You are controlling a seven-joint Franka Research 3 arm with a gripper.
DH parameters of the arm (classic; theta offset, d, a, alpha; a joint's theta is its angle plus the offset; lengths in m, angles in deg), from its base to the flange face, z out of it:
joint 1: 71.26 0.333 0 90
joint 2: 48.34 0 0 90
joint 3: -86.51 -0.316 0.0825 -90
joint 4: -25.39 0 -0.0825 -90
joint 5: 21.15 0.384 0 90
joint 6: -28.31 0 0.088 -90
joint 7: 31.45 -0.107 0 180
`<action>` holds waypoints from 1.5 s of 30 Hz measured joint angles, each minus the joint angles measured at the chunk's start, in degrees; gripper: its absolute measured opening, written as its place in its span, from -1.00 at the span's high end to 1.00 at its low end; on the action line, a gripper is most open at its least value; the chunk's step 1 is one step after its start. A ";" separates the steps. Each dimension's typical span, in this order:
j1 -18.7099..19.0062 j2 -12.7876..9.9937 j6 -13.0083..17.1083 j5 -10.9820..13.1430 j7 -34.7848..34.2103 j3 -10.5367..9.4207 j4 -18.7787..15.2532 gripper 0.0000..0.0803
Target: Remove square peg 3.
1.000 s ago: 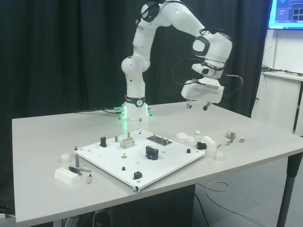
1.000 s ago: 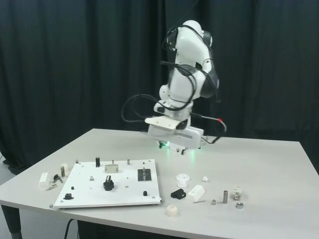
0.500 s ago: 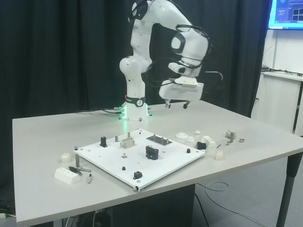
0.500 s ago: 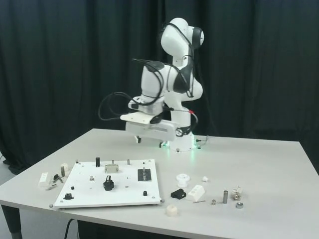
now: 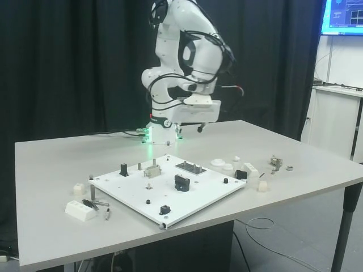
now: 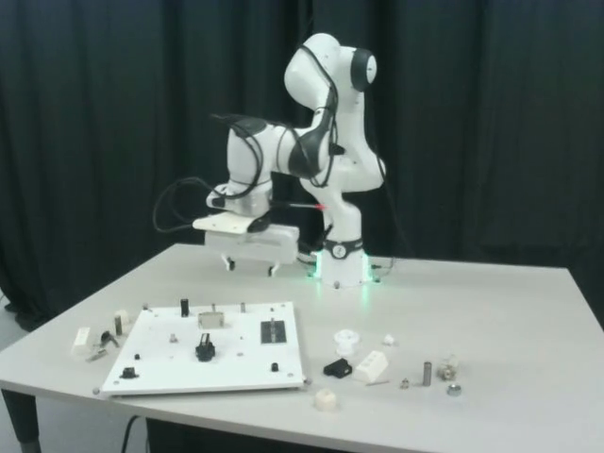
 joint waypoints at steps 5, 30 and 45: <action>-2.78 0.34 1.31 -0.76 3.57 0.02 -1.44 -0.99; -14.46 0.79 10.69 -1.84 21.47 1.87 -10.22 -0.99; -15.19 0.36 16.37 0.27 28.53 2.23 -14.67 -0.99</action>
